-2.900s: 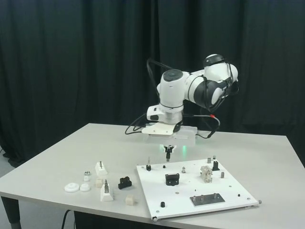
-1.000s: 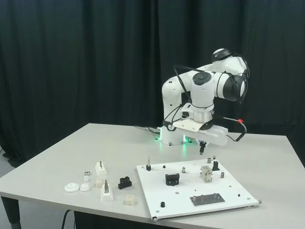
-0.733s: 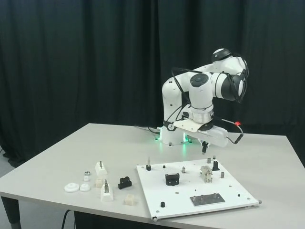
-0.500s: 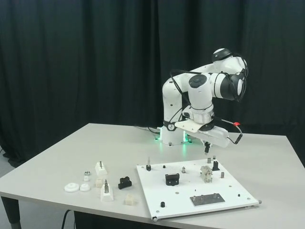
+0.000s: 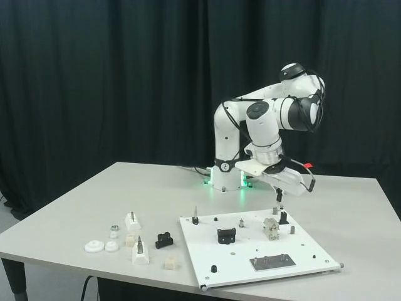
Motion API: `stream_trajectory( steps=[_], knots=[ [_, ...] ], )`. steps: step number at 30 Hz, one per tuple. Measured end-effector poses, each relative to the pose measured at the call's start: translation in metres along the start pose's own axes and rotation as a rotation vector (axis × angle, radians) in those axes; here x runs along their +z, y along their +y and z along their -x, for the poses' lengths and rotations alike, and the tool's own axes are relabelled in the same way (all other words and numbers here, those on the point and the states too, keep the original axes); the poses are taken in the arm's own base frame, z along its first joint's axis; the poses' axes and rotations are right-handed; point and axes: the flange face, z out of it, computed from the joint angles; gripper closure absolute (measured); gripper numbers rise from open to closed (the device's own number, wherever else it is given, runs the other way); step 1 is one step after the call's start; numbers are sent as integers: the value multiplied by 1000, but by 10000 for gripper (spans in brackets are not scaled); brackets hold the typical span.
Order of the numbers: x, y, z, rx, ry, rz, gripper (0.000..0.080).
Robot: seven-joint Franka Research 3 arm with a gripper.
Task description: Insert USB.
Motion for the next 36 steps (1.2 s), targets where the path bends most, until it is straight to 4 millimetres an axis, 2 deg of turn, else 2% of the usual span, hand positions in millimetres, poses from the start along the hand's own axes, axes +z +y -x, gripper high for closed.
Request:
stream_trajectory(
  steps=[10, 21, 36],
  knots=[
    [15, 14, 0, 85, -48, -3, 708],
    [22, 29, 0, 146, -87, -53, 708],
    [29, 39, 0, 225, -118, -151, 708]
  ],
)
